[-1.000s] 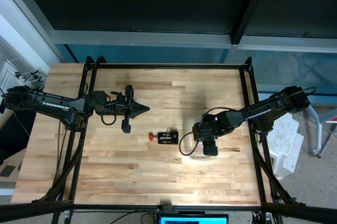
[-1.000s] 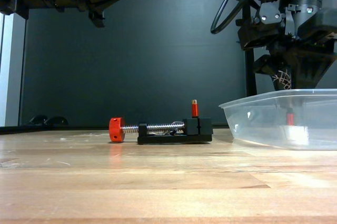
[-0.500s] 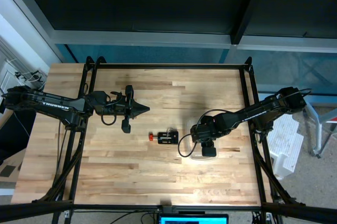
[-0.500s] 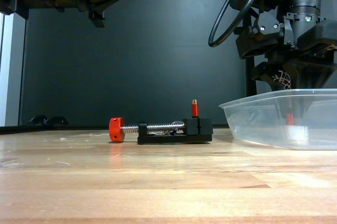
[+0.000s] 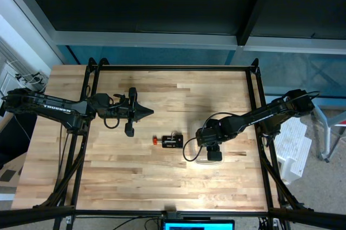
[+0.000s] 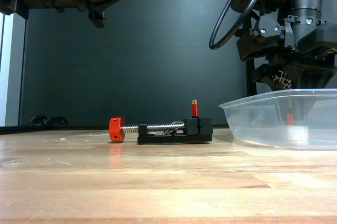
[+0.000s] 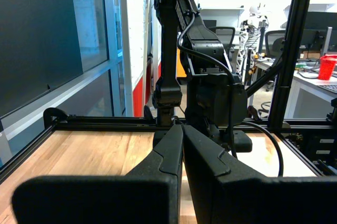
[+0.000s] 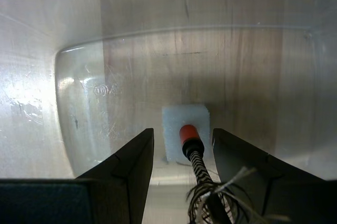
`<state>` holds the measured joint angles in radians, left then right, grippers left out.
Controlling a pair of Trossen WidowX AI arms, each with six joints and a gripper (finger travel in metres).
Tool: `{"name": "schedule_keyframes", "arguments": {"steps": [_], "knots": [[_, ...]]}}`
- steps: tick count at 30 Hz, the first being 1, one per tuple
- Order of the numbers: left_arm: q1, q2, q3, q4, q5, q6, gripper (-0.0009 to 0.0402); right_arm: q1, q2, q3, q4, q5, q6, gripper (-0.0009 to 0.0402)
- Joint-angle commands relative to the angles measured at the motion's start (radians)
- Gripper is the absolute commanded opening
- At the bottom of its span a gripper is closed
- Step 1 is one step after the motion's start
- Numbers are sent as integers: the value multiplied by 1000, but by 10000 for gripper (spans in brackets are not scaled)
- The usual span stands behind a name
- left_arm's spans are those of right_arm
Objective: Pick the rca connector and install on the hub
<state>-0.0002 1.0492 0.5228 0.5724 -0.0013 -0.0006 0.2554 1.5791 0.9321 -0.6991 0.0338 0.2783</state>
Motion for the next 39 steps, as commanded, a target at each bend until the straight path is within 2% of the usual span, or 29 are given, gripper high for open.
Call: {"name": "schedule_keyframes", "arguments": {"steps": [1,15,37,39], "knots": [[0,0,0,1,0,0,0,0,-1,0,2,1,0,148],[0,0,0,1,0,0,0,0,-1,0,1,0,0,80],[0,0,0,1,0,0,0,0,-2,0,3,0,-3,-2],[0,0,0,1,0,0,0,0,-2,0,3,0,-3,2]]}}
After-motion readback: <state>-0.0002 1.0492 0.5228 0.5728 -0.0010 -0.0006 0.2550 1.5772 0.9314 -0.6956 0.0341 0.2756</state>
